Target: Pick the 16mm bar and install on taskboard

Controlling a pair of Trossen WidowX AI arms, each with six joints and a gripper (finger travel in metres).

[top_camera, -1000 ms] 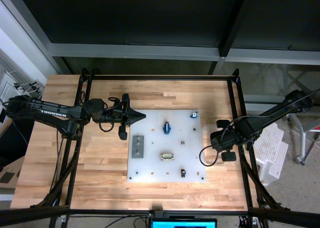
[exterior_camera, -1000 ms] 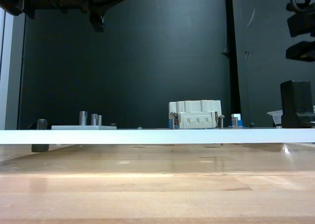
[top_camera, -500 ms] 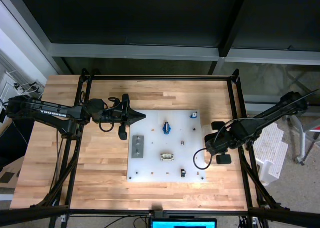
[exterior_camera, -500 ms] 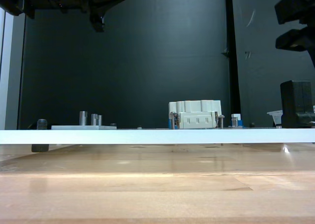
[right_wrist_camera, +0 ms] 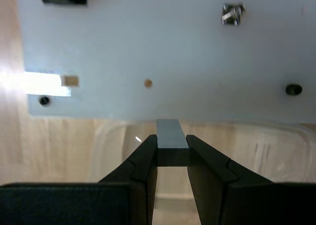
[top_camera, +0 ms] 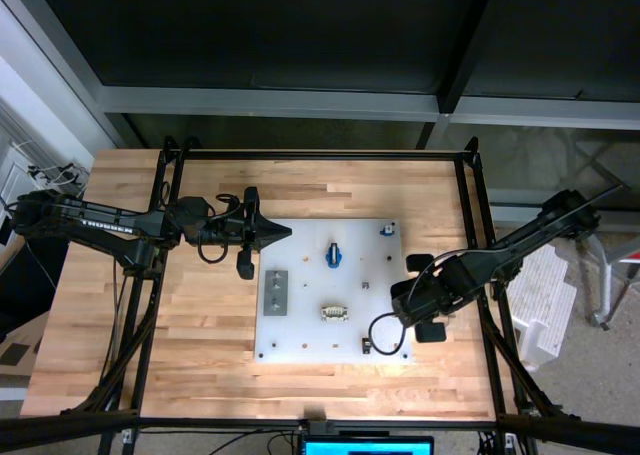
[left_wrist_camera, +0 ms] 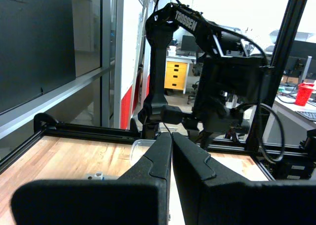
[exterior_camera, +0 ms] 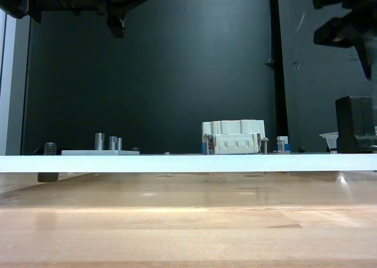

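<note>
We find the left gripper [top_camera: 272, 232] hanging above the table at the far left corner of the white taskboard [top_camera: 300, 347], with its tip pointing in over the board's edge. In the low view this left gripper [exterior_camera: 119, 22] sits high above the board surface. The left wrist view shows its two fingers [left_wrist_camera: 157, 158] pressed together with nothing between them.

On the board's left part we note a grey block [top_camera: 274, 293] carrying short upright metal pegs [exterior_camera: 100, 141]. Toward the middle stand a blue part [top_camera: 333, 255] and, nearer to us, a beige connector [top_camera: 335, 315]. A small black part [top_camera: 367, 346] sits close to the near edge, to the right of the connector.

The right gripper [top_camera: 402, 301] hangs over the board's right edge, near that small black part. In the low view the right gripper [exterior_camera: 344, 27] is well above the board, above a black block [exterior_camera: 355, 123] that stands on it.

The right wrist view shows this gripper's fingers [right_wrist_camera: 145, 158] clamped on the 16mm bar [right_wrist_camera: 171, 134], a grey bar held lengthwise between them with its far end projecting beyond the tips. The bar is held in the air, clear of the board, its far end lined up with the board's edge. We cannot tell which seat it belongs to.
</note>
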